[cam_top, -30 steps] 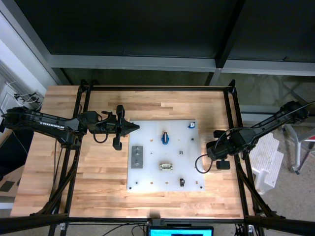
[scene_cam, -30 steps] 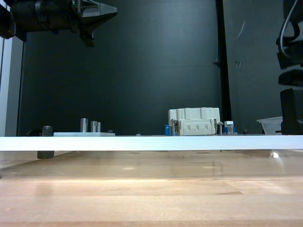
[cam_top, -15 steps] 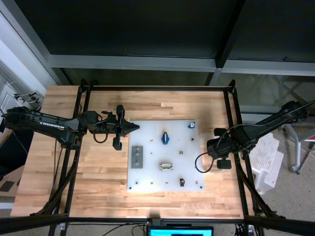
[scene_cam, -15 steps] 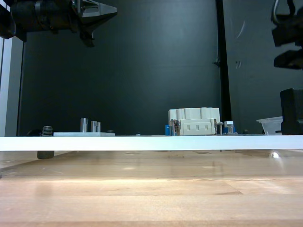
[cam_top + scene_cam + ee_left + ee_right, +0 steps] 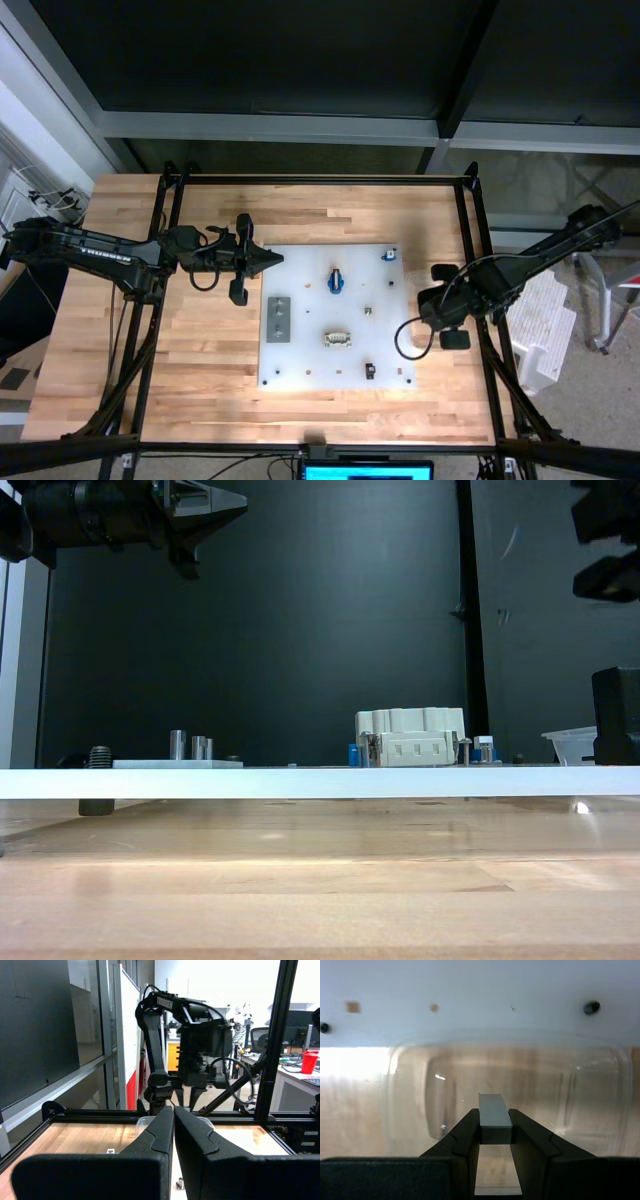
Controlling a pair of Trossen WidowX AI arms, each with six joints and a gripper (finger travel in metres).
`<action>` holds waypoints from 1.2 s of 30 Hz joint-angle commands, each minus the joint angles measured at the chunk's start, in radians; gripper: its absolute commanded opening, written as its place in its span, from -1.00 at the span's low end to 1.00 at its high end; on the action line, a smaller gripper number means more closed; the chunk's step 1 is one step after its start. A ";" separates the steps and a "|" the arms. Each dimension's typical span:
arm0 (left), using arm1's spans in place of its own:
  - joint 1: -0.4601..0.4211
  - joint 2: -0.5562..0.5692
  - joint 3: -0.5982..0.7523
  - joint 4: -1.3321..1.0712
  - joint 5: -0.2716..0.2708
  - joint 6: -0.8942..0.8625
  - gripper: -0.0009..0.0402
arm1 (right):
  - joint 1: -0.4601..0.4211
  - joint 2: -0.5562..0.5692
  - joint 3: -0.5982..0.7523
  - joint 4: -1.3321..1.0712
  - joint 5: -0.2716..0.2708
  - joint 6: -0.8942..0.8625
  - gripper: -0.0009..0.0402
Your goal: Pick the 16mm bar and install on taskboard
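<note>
The 16mm bar (image 5: pixel 495 1110), a short grey rectangular piece, is held endwise by my right gripper (image 5: pixel 495 1116), which is shut on it. It hangs above a clear plastic tray (image 5: pixel 580 1105) just off the right edge of the white taskboard (image 5: pixel 300 355). In the high view the right gripper (image 5: pixel 433 305) sits beside that edge. The low view shows it high at the right (image 5: pixel 606 540), with the bar hidden. My left gripper (image 5: pixel 266 262) is shut and empty, raised over the board's far left corner (image 5: pixel 218 500). Its fingers (image 5: pixel 160 1132) are pressed together.
A grey plate with short pegs (image 5: pixel 278 320) lies on the board's left half. A blue knob (image 5: pixel 336 281) and a beige connector (image 5: pixel 411 737) stand near its middle. Black frame rails (image 5: pixel 472 250) run along the table sides.
My right gripper has risen with the bar, climbing towards the top of the low view, and shifted slightly towards the near edge. The left arm has not moved.
</note>
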 commanded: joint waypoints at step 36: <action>0.000 0.000 0.000 0.000 0.000 0.000 -0.96 | 0.200 0.496 0.370 0.073 0.002 0.190 -0.95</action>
